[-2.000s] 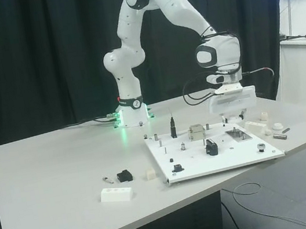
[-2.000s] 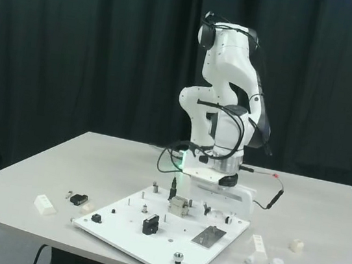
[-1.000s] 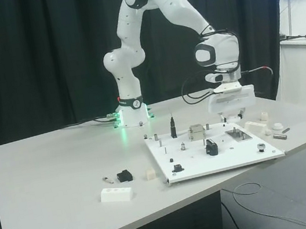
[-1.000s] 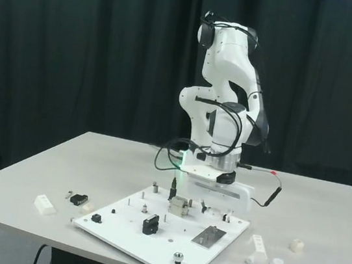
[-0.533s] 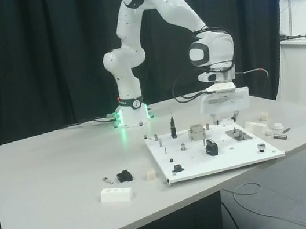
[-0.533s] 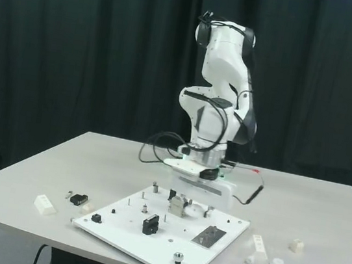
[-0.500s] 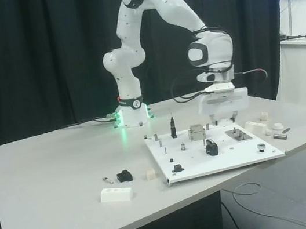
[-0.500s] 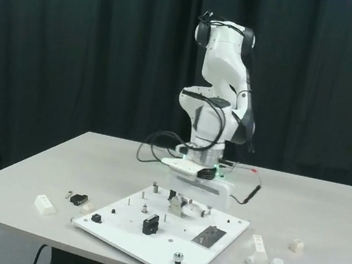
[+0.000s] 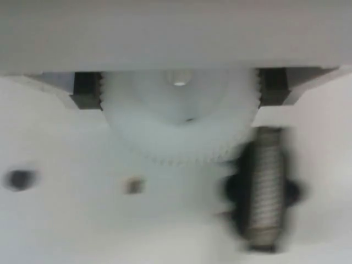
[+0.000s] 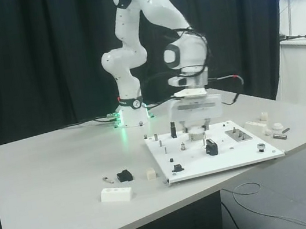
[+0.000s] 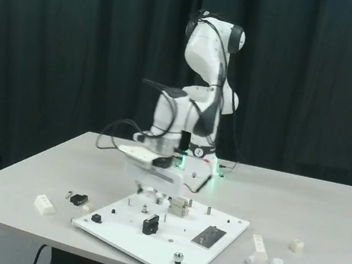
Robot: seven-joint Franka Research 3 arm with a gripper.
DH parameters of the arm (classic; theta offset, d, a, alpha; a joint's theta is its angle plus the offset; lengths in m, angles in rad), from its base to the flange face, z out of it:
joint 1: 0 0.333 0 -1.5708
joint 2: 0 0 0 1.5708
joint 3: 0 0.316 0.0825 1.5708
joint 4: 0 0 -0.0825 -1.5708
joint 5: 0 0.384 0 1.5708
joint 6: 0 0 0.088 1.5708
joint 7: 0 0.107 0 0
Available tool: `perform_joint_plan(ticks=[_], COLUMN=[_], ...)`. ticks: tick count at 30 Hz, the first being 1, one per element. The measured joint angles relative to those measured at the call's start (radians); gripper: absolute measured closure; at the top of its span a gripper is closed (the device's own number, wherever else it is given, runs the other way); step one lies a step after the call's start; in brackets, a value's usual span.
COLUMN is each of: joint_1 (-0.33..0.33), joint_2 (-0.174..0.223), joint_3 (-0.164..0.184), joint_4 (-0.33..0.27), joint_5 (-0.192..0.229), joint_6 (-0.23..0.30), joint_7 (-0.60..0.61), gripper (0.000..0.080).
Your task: Place large gear.
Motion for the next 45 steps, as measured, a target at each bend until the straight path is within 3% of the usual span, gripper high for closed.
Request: perform_joint_plan(ticks=[12, 27, 34, 45], joint_1=[-0.159, -0.290, -0.332, -0.374], joint_2=[-0.003, 0.017, 0.052, 0.116], joint_3=[-0.026, -0.062, -0.081, -0.100], joint_4=[-0.001, -0.019, -0.021, -0.038], joint_5=[0.000, 0.017, 0.052, 0.192], joint_6=[-0.005, 0.010, 0.034, 0.089], joint_7=[-0.230, -0.461, -0.570, -0.756], gripper=[0.0207, 0.0207, 0.0207, 0.0207])
